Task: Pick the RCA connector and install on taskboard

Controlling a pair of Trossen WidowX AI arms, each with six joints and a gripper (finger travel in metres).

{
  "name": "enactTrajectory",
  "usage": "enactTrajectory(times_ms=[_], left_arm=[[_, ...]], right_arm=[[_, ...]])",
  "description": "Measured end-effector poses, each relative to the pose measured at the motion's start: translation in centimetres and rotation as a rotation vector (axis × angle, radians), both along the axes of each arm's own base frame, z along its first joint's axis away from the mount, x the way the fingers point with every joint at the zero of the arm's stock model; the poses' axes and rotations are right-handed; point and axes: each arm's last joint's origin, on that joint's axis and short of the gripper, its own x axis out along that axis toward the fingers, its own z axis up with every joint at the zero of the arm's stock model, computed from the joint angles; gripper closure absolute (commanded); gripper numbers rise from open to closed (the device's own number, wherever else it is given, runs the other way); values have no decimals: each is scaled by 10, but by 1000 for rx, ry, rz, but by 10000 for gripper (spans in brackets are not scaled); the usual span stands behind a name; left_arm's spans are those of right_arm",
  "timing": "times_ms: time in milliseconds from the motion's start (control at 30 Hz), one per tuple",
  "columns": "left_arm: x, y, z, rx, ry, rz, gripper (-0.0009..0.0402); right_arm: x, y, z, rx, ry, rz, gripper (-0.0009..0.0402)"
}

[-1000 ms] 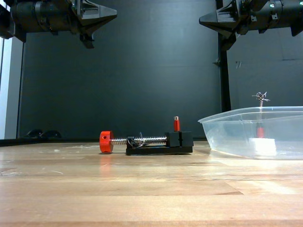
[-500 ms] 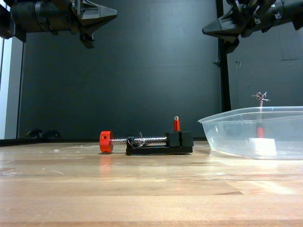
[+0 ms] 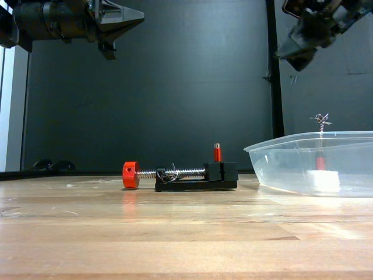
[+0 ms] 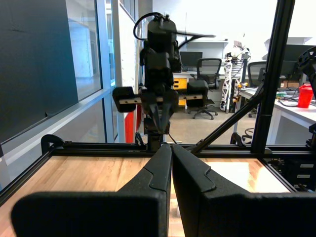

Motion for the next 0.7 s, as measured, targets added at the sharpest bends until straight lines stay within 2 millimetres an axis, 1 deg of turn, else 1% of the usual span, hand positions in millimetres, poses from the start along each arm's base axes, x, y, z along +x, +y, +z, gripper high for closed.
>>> enactTrajectory(times_ms=[167,700], left_arm=[[0,0,0,0,1,0,393],[0,0,0,0,0,0,393]], right_arm=[[-6,6,-5,11,93,21,393],[-20,19,-10,15,291,42,393]])
